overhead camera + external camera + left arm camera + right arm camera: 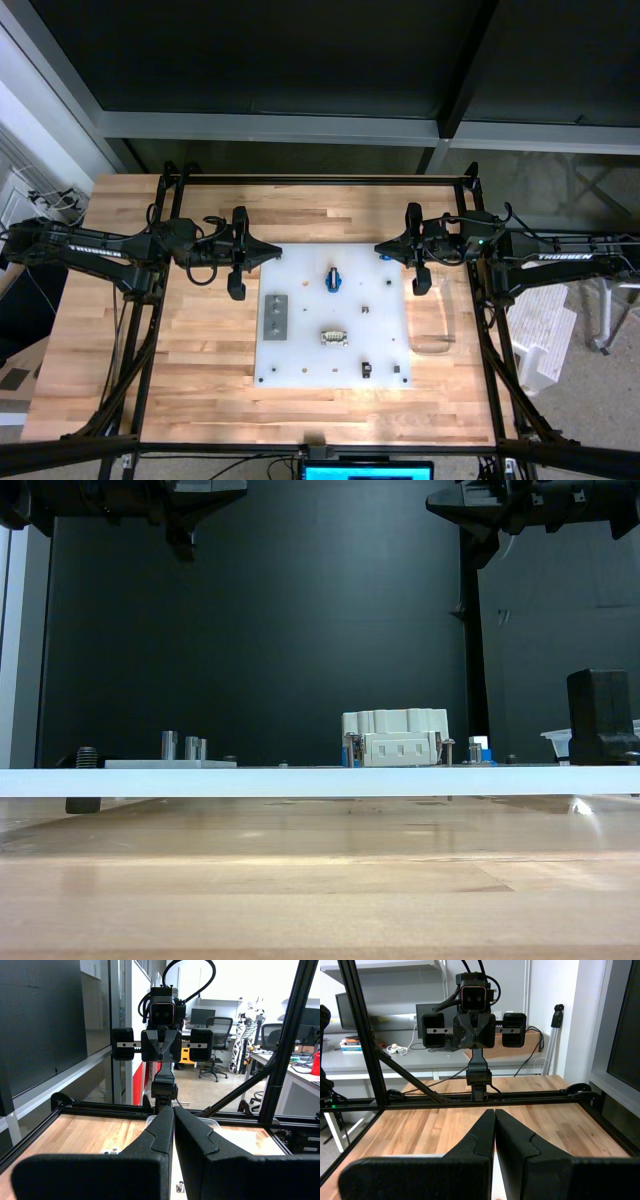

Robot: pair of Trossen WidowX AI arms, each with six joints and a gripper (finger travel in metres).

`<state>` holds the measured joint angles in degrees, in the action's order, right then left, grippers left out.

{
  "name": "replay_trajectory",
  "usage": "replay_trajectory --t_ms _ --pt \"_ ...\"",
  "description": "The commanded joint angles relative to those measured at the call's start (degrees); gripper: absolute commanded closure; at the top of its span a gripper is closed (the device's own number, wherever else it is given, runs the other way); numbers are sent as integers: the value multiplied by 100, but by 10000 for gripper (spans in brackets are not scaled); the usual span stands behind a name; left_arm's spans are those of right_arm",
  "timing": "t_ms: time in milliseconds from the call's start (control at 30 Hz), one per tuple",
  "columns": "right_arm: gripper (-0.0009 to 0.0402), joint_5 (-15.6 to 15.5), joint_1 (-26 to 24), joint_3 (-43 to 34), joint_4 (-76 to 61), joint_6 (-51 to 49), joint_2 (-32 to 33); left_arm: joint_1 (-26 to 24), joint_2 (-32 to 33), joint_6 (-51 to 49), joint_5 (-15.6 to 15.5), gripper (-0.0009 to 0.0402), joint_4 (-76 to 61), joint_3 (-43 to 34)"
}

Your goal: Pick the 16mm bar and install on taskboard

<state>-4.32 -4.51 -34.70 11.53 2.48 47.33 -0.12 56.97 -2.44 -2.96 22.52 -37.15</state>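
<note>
Left gripper: fingers pressed together, nothing between them, held high over the left edge of the white board and pointing inward. Grey plate: flat on the board's left part, with short metal posts standing on it. Blue part: on the board, near its far middle. Pale connector: seated nearer me, about mid-board. Right gripper: I see its fingers closed and empty too, high over the board's far right part, facing the left one. Clear tray: on the table just beside the board's right edge. Bar: I cannot tell where it lies; neither gripper holds it.
</note>
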Motion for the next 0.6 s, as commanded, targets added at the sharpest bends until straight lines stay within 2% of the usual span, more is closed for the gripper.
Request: replay_trajectory --t_ms 33,600 --pt "393 2 2 -4 -83 4 2 2 2 2 0 393 2 0" --pt "393 2 2 -4 -170 4 2 2 2 2 0 393 2 0"
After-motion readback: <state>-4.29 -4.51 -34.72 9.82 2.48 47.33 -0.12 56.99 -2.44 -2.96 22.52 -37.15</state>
